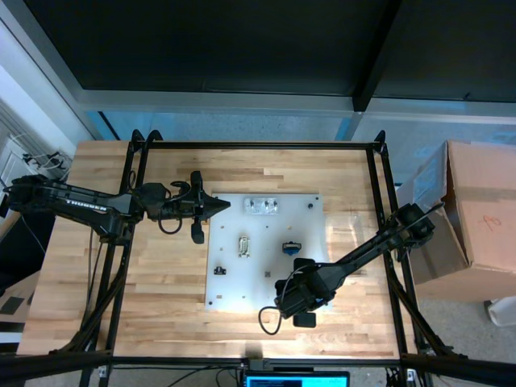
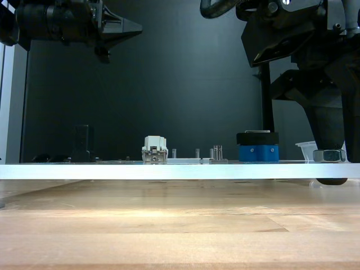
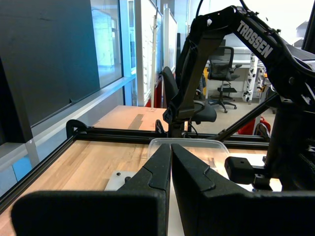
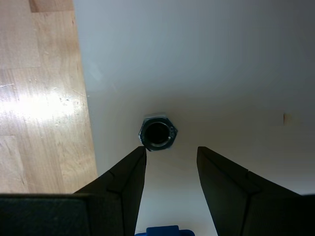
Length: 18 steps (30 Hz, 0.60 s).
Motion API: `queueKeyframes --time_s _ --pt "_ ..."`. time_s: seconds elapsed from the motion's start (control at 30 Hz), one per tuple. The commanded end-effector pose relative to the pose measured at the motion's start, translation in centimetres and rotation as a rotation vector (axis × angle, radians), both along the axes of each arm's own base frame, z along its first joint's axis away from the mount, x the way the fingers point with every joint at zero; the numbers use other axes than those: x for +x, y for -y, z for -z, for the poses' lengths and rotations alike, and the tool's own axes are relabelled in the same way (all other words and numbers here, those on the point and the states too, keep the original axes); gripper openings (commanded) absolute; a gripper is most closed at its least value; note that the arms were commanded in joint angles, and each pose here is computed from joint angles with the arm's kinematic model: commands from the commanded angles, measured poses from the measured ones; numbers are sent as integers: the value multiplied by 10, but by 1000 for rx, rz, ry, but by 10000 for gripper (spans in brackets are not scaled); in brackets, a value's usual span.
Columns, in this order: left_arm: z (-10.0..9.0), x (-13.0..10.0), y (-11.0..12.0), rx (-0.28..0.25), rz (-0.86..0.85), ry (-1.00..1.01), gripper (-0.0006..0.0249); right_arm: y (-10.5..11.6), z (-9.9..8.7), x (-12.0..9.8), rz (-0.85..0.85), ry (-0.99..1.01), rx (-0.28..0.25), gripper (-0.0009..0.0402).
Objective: Unfasten the M12 nut and place it in the container
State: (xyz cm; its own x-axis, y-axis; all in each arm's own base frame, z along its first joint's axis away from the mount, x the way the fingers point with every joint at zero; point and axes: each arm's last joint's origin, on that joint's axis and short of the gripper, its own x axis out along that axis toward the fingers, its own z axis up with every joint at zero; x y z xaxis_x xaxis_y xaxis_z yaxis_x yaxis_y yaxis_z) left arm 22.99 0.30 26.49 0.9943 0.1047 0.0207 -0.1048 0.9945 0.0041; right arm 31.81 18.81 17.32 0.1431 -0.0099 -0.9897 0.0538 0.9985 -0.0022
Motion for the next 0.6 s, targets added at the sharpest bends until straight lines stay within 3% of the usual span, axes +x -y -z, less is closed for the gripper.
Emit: queueKeyframes --time_s 0.03,0.6 --pt "0 0 0 0 0 0 0 0 4 -1 0 6 9 144" --pt "0 0 0 0 0 1 0 0 4 -3 -3 3 7 142"
